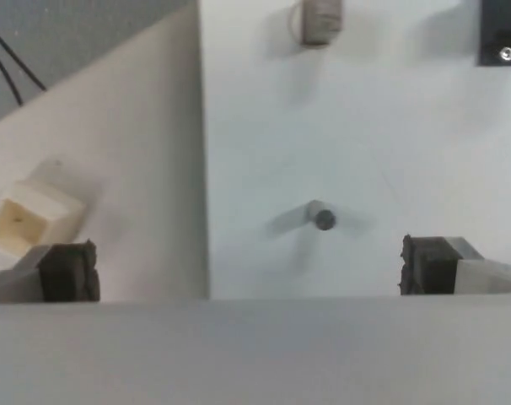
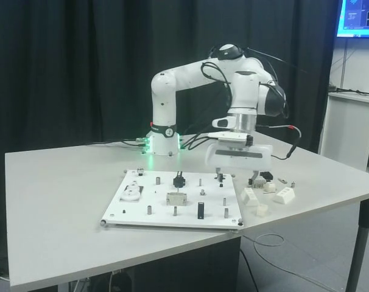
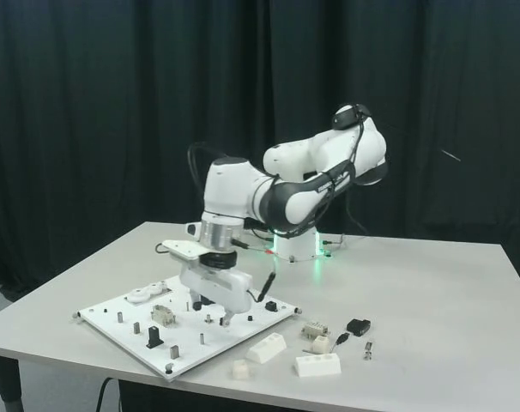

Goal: Remove round peg 2.

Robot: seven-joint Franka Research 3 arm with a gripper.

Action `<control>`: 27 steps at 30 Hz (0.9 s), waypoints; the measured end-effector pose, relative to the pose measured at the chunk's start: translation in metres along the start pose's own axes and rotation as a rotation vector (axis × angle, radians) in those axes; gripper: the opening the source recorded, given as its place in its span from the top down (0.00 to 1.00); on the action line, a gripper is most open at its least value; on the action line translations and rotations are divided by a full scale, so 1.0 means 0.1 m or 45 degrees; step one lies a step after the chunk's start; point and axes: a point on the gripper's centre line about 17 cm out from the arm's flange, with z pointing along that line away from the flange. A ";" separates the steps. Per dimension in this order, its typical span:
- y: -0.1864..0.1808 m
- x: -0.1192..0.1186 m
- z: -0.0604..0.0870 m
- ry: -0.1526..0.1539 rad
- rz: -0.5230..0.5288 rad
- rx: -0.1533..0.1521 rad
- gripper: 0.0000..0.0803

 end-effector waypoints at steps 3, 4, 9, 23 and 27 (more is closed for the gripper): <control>0.08 -0.01 0.04 -0.030 0.007 0.005 0.00; 0.10 -0.01 0.05 -0.038 0.010 0.006 0.00; 0.19 -0.04 0.14 -0.071 0.010 0.016 0.00; 0.21 -0.11 0.41 -0.112 0.015 0.032 0.00; 0.21 -0.10 0.46 -0.114 0.012 0.033 0.00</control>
